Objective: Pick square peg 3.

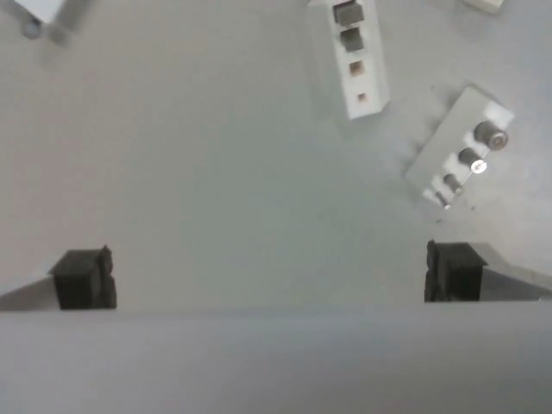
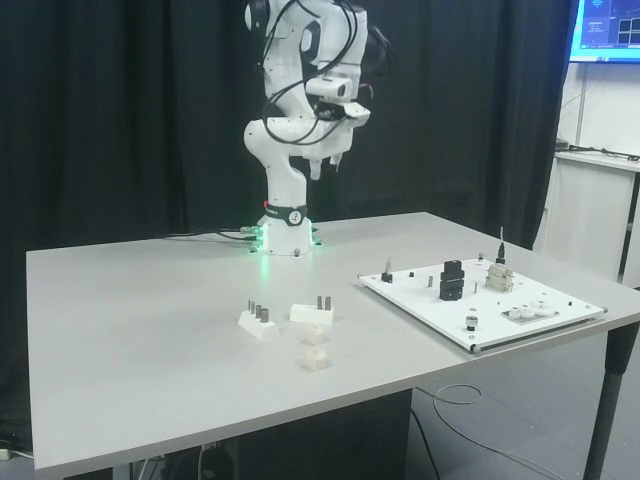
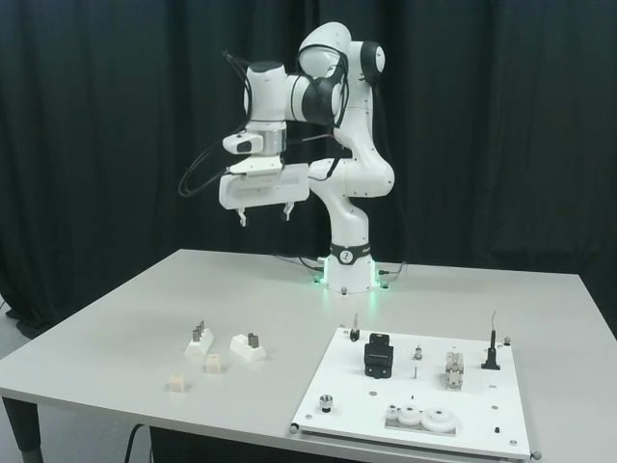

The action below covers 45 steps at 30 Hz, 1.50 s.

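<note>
The gripper (image 3: pixel 262 214) hangs high above the table (image 3: pixel 145 318), fingers (image 1: pixel 84 278) spread wide and holding nothing. In the wrist view the square-peg holder (image 1: pixel 356 60) sits at the upper right of the frame, its long axis near vertical; which slot is peg 3 cannot be told. The round-peg holder (image 1: pixel 461 148) lies just beside it. Open table surrounds both.

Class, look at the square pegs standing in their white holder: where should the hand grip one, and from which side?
Grip the exposed top of a square peg on the flat faces across the white holder, coming straight down. The pegs stand upright in a row, so neighbours block the other faces. The hand is open.
</note>
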### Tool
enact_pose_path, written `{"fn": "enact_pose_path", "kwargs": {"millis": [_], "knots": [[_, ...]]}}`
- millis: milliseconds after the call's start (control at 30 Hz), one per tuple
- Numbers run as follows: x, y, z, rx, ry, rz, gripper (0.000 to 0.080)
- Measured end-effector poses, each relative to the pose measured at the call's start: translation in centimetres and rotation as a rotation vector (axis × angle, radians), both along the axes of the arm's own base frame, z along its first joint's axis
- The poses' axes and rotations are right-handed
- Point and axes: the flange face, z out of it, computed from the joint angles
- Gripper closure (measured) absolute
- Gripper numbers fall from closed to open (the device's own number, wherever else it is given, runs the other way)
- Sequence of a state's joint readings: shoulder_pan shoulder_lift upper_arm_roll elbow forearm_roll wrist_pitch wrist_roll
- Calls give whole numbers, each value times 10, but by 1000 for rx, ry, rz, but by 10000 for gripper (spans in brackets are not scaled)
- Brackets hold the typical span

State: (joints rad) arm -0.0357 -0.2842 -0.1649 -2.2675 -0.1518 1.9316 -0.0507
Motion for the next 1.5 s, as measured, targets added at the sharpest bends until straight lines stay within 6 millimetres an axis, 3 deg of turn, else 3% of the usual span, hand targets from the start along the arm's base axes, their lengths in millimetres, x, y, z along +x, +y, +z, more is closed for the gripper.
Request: {"fn": "enact_pose_path", "kwargs": {"millis": [467, 1500], "knots": [[13, -21, -49, -5, -38, 29, 3], [35, -37, -137, -13, -66, 29, 3]]}}
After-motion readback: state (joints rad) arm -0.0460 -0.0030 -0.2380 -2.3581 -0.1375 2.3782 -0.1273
